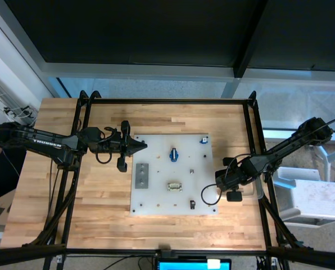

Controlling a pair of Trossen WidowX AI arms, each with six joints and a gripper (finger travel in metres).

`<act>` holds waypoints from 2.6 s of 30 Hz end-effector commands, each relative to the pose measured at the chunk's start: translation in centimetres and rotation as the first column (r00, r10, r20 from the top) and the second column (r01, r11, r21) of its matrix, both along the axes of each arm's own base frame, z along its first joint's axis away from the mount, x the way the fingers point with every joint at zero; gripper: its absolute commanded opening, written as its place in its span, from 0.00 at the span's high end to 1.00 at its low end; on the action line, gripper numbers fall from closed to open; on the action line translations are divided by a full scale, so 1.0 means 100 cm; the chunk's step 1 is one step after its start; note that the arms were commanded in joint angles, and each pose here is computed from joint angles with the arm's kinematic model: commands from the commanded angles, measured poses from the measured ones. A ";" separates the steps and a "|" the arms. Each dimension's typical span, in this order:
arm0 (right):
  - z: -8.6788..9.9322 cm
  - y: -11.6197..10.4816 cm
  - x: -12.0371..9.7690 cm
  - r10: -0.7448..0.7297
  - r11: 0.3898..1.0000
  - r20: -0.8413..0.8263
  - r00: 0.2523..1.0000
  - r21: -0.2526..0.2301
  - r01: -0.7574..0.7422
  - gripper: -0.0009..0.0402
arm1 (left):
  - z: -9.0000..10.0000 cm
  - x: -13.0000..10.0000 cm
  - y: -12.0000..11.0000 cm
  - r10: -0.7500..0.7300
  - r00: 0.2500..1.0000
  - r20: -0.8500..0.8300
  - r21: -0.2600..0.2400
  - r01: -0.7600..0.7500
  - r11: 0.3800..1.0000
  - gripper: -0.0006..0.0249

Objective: Pick the 16mm bar and place in it's hole on the taskboard

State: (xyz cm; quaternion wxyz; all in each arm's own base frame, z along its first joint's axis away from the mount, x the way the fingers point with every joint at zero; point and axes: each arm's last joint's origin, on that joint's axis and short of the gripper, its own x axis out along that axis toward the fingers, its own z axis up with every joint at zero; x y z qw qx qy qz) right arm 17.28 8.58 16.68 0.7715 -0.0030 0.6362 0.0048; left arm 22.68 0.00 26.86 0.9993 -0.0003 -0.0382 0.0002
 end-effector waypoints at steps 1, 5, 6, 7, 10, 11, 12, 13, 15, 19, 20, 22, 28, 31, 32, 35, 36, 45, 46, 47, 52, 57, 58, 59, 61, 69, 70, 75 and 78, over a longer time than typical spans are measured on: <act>0.000 0.000 0.000 0.001 1.000 -0.001 1.000 0.006 -0.001 0.94 | 0.000 0.000 0.000 0.000 1.000 0.000 0.000 0.000 1.000 0.98; 0.005 0.000 0.001 0.001 1.000 -0.008 1.000 0.002 -0.001 0.98 | 0.000 0.000 0.000 0.000 1.000 0.000 0.000 0.000 1.000 0.98; 0.007 0.001 0.001 0.000 1.000 -0.012 1.000 0.000 0.000 0.98 | 0.000 0.000 0.000 0.000 1.000 0.000 0.000 0.000 1.000 0.97; 0.010 0.001 0.001 0.001 1.000 -0.013 1.000 0.000 -0.001 0.97 | 0.000 0.000 0.000 0.000 1.000 0.000 0.000 0.000 1.000 0.98; 0.024 0.002 0.004 -0.003 1.000 -0.008 1.000 0.004 0.003 0.97 | 0.000 0.000 0.000 0.000 1.000 0.000 0.000 0.000 1.000 0.98; 0.029 0.003 0.005 -0.003 1.000 -0.007 1.000 0.005 0.003 0.97 | 0.000 0.000 0.000 0.000 1.000 0.000 0.000 0.000 1.000 0.98; 0.034 0.003 0.006 -0.003 1.000 -0.010 1.000 0.003 0.003 0.98 | 0.000 0.000 0.000 0.000 1.000 0.000 0.000 0.000 1.000 0.98; 0.039 0.004 0.007 -0.003 1.000 -0.015 1.000 0.000 0.003 0.98 | 0.000 0.000 0.000 0.000 1.000 0.000 0.000 0.000 1.000 0.98; 0.050 0.005 0.008 -0.005 1.000 -0.014 1.000 0.001 0.005 0.98 | 0.000 0.000 0.000 0.000 1.000 0.000 0.000 0.000 1.000 0.98; 0.071 0.007 0.012 -0.008 1.000 0.003 1.000 0.012 0.008 0.98 | 0.000 0.000 0.000 0.000 1.000 0.000 0.000 0.000 1.000 0.98; 0.075 0.008 0.013 -0.007 1.000 0.001 1.000 0.011 0.007 0.98 | 0.000 0.000 0.000 0.000 1.000 0.000 0.000 0.000 1.000 0.98; 0.084 0.008 0.013 -0.006 1.000 -0.006 1.000 0.007 0.006 0.98 | 0.000 0.000 0.000 0.000 1.000 0.000 0.000 0.000 1.000 0.98; 0.103 0.010 0.014 -0.037 0.999 -0.002 0.999 0.017 0.037 0.98 | 0.000 0.000 0.000 0.000 1.000 0.000 0.000 0.000 1.000 0.98; 0.103 0.011 0.016 -0.055 0.998 -0.006 0.998 0.020 0.055 0.98 | 0.000 0.000 0.000 0.000 1.000 0.000 0.000 0.000 1.000 0.98; 0.103 0.012 0.018 -0.059 0.998 -0.007 0.998 0.020 0.059 0.98 | 0.000 0.000 0.000 0.000 1.000 0.000 0.000 0.000 1.000 0.97; 0.104 0.018 0.025 -0.053 0.998 -0.007 0.999 0.017 0.053 0.98 | 0.000 0.000 0.000 0.000 1.000 0.000 0.000 0.000 1.000 0.97; 0.104 0.020 0.028 -0.052 0.998 -0.005 0.999 0.019 0.052 0.98 | 0.000 0.000 0.000 0.000 1.000 0.000 0.000 0.000 1.000 0.98; 0.098 0.042 0.055 -0.037 0.999 0.004 0.999 0.031 0.037 0.98 | 0.000 0.000 0.000 0.000 1.000 0.000 0.000 0.000 1.000 0.98; 0.097 0.045 0.057 -0.035 0.999 0.004 0.999 0.031 0.035 0.98 | 0.000 0.000 0.000 0.000 1.000 0.000 0.000 0.000 1.000 0.98; 0.094 0.048 0.060 -0.033 0.999 0.002 0.999 0.030 0.032 0.98 | 0.000 0.000 0.000 0.000 1.000 0.000 0.000 0.000 1.000 0.98; 0.085 0.063 0.069 -0.013 1.000 -0.005 1.000 0.028 0.013 0.98 | 0.000 0.000 0.000 0.000 1.000 0.000 0.000 0.000 1.000 0.98; 0.080 0.072 0.075 -0.027 0.999 -0.015 1.000 0.027 0.028 0.98 | 0.000 0.000 0.000 0.000 1.000 0.000 0.000 0.000 1.000 0.98; 0.078 0.074 0.076 -0.030 0.999 -0.017 0.999 0.027 0.030 0.98 | 0.000 0.000 0.000 0.000 1.000 0.000 0.000 0.000 1.000 0.97; 0.078 0.076 0.077 -0.031 0.999 -0.017 0.999 0.028 0.032 0.98 | 0.000 0.000 0.000 0.000 1.000 0.000 0.000 0.000 1.000 0.98; 0.074 0.079 0.079 -0.025 0.999 -0.015 1.000 0.030 0.025 0.98 | 0.000 0.000 0.000 0.000 1.000 0.000 0.000 0.000 1.000 0.98; 0.058 0.087 0.085 -0.040 0.999 -0.036 0.999 0.014 0.041 0.98 | 0.000 0.000 0.000 0.000 1.000 0.000 0.000 0.000 1.000 0.98; 0.055 0.088 0.086 -0.038 0.999 -0.038 0.999 0.013 0.038 0.98 | 0.000 0.000 0.000 0.000 1.000 0.000 0.000 0.000 1.000 0.97; 0.044 0.093 0.087 -0.032 0.999 -0.028 0.999 0.024 0.033 0.98 | 0.000 0.000 0.000 0.000 1.000 0.000 0.000 0.000 1.000 0.98; 0.039 0.093 0.085 -0.047 0.999 -0.029 0.998 0.025 0.047 0.98 | 0.000 0.000 0.000 0.000 1.000 0.000 0.000 0.000 1.000 0.98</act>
